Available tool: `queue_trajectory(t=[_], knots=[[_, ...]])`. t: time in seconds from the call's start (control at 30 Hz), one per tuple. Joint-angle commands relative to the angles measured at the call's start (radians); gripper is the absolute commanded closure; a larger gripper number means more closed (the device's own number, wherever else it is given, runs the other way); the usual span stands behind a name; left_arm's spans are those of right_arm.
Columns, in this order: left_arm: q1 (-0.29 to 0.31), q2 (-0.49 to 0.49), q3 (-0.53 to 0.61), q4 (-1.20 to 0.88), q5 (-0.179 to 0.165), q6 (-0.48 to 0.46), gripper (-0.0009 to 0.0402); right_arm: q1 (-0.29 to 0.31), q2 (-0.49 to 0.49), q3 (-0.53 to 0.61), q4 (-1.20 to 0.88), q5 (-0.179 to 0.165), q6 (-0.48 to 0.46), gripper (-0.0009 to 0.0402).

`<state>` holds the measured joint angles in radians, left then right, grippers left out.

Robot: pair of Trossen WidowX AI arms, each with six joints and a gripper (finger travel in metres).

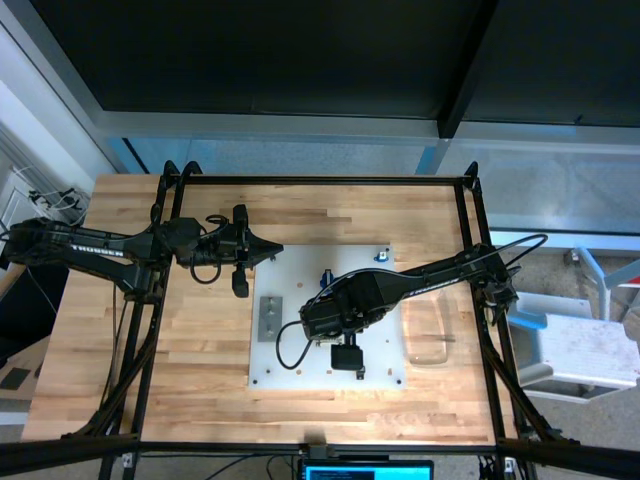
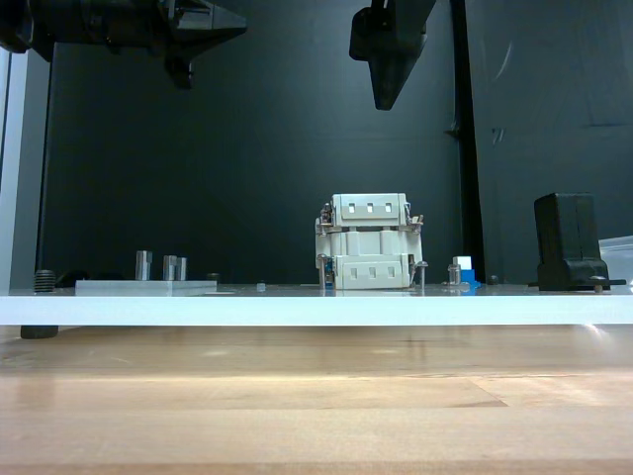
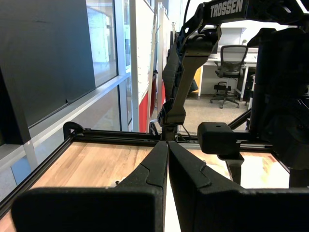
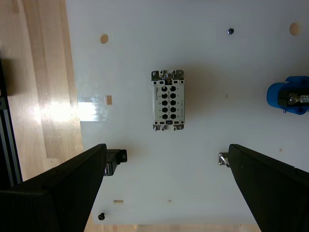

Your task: Pick the HAN10E connector and install in the HAN10E hub

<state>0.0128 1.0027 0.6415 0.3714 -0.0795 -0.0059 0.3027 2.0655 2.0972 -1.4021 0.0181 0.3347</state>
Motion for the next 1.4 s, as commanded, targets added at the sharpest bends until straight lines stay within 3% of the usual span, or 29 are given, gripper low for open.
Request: queue_trajectory(t=[0.03,1.4], knots=[[0.000,0.000,0.000,0.000,0.000,0.000,0.0393,0.000,0.001,0.000,0.000,0.000,0.000,0.0040],[0.000,0.000,0.000,0.000,0.000,0.000,0.0393,0.001,0.001,0.000,0.067,-0.001,-0.003,0.0040]])
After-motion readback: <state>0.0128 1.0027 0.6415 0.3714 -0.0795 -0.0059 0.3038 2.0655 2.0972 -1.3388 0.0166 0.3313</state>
